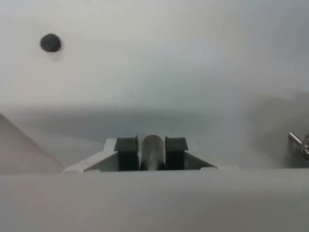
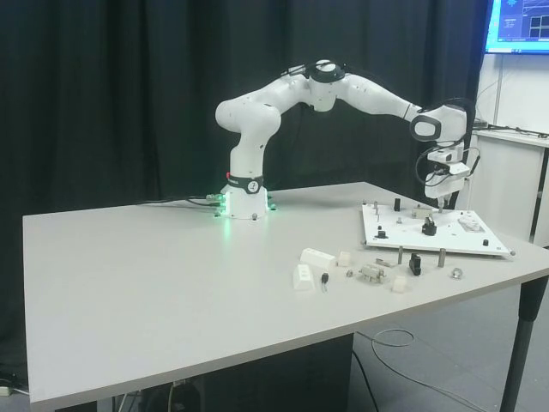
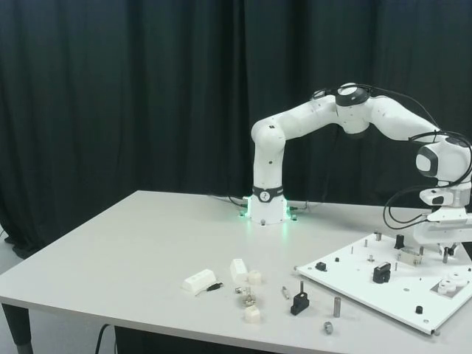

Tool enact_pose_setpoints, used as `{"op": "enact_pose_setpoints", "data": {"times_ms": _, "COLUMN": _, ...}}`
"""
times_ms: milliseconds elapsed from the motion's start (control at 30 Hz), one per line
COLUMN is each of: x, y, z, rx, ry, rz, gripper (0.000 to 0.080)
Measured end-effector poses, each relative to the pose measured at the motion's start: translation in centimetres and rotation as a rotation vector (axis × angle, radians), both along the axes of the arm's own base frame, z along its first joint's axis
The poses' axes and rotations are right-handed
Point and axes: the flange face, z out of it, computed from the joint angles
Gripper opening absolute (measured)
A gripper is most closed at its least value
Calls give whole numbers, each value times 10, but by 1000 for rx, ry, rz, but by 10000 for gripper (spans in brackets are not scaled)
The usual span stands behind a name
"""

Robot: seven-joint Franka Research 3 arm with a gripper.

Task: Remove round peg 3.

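Hand [image 1: 152, 153] clamped on grey round peg [image 1: 152, 150], hovering over white board [image 2: 429, 233] at far edge of tabletop [image 2: 171, 275]. Extraction apparently done; next, carry clear, set down.

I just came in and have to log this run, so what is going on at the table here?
The white Franka arm is stretched out over the white assembly board at the far end of the grey table. Its gripper is shut on a grey round peg, held between the two black fingers in the wrist view, above the board's surface. Several loose small parts lie on the table in front of the board.
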Motion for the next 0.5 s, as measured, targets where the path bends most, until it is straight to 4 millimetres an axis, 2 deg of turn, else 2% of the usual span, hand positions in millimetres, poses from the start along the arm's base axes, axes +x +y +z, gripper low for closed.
{"op": "enact_pose_setpoints", "data": {"times_ms": 267, "x": 2, "y": 0, "z": 22, "rx": 19, "ry": 10, "rz": -4, "gripper": 114}}
{"op": "enact_pose_setpoints", "data": {"times_ms": 500, "x": 3, "y": -2, "z": 31, "rx": 16, "ry": 14, "rz": -4, "gripper": 114}}
